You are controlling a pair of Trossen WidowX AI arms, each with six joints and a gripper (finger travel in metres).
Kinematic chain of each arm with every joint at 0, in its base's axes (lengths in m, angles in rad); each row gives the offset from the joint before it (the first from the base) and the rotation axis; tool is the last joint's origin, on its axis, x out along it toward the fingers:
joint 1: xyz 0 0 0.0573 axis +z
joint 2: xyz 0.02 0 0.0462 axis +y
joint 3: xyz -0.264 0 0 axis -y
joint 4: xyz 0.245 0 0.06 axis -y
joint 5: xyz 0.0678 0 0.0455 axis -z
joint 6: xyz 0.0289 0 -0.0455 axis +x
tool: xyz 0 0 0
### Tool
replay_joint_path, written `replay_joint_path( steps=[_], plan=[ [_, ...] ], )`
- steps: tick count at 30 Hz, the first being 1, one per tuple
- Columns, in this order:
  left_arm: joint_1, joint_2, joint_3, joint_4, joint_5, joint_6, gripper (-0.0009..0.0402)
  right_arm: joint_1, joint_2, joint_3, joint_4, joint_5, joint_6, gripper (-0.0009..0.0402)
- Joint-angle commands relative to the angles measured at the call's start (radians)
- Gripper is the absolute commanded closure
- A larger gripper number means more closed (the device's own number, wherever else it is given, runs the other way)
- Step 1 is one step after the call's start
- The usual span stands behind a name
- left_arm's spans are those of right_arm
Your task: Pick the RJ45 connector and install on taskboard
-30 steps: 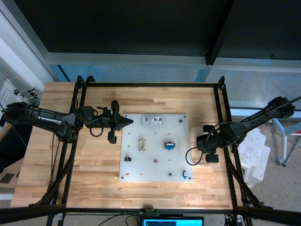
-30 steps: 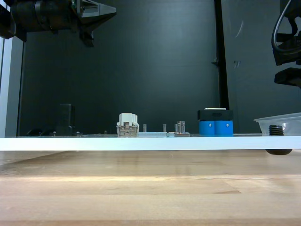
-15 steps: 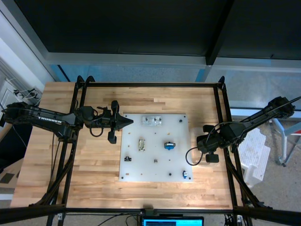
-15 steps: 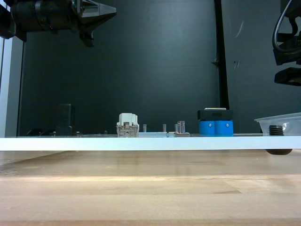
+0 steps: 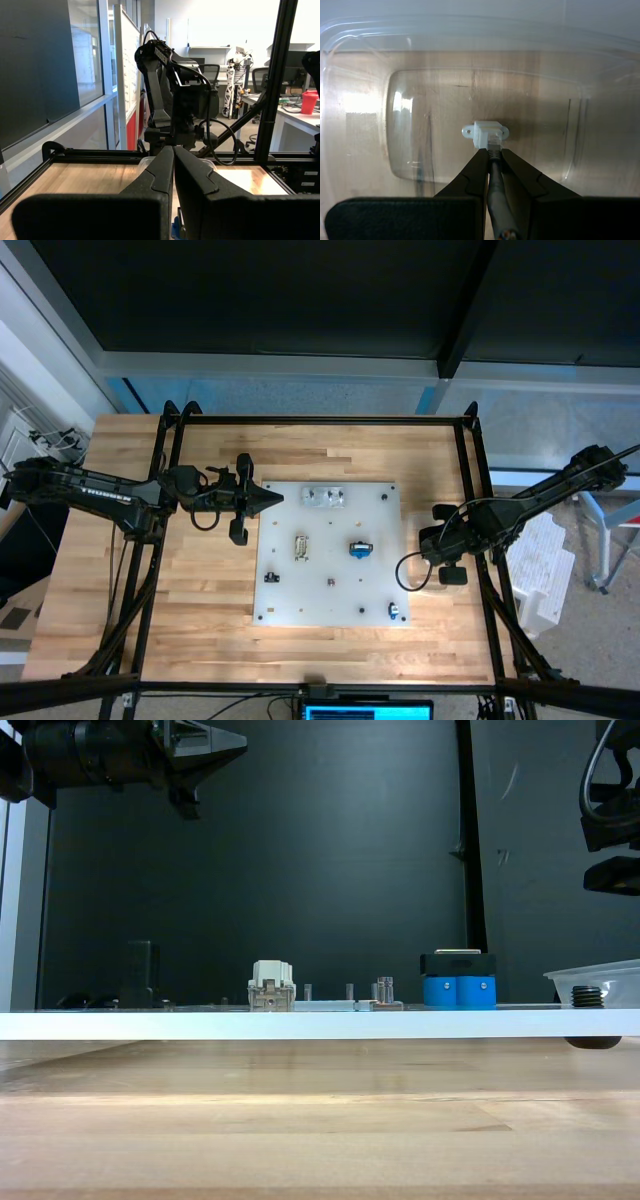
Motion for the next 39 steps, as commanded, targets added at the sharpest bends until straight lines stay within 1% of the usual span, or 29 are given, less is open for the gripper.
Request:
replay_joint_path(
  steps=[1,6,7,11,13,14,18,22,24,27,34,39],
  plan=[
    [0.0,0.0,0.0,0.0,0.0,0.0,0.0393,0.0,-0.008,0.018,-0.013,0.0,0.001,0.0393],
    [0.0,0.0,0.0,0.0,0.0,0.0,0.0393,0.0,-0.01,0.066,-0.044,-0.006,0.011,0.0393],
    [0.0,0.0,0.0,0.0,0.0,0.0,0.0393,0.0,-0.01,0.081,-0.053,-0.02,0.012,0.0393],
    [0.0,0.0,0.0,0.0,0.0,0.0,0.0393,0.001,-0.01,0.14,-0.068,-0.058,0.036,0.0393],
    [0.0,0.0,0.0,0.0,0.0,0.0,0.0393,0.002,-0.007,0.167,-0.071,-0.09,0.047,0.0393],
    [0.0,0.0,0.0,0.0,0.0,0.0,0.0393,0.002,-0.005,0.179,-0.077,-0.099,0.057,0.0393],
    [0.0,0.0,0.0,0.0,0.0,0.0,0.0393,0.014,0.022,0.245,-0.138,-0.095,0.073,0.0393],
    [0.0,0.0,0.0,0.0,0.0,0.0,0.0393,0.037,0.075,0.318,-0.179,-0.091,0.084,0.0393],
    [0.0,0.001,0.0,0.0,0.0,0.0,0.0393,0.059,0.109,0.355,-0.181,-0.076,0.095,0.0393],
    [0.0,0.0,0.0,0.0,0.0,0.0,0.0393,0.099,0.169,0.41,-0.181,-0.041,0.117,0.0393],
    [0.0,0.0,0.0,0.0,0.0,0.0,0.0393,0.17,0.302,0.512,-0.144,-0.042,0.177,0.0393],
    [0.0,0.0,0.0,0.0,0.0,0.0,0.0393,0.187,0.386,0.567,-0.106,-0.042,0.2,0.0393]
  ],
)
